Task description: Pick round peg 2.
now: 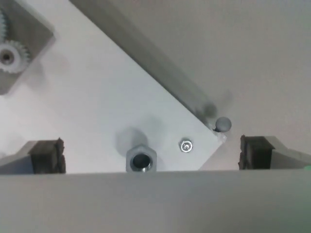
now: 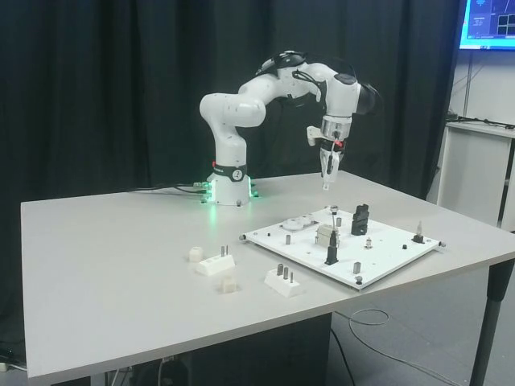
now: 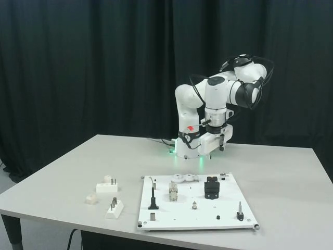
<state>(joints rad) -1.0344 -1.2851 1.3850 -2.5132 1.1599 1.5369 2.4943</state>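
The gripper (image 2: 327,178) hangs above the far edge of the white board (image 2: 386,256) with jaws apart and nothing between them — which of the small uprights on or near the board is round peg 2 cannot be told.

We cannot single out round peg 2; below the tool (image 1: 151,154), the gears (image 1: 10,54) are cut off at the edge.
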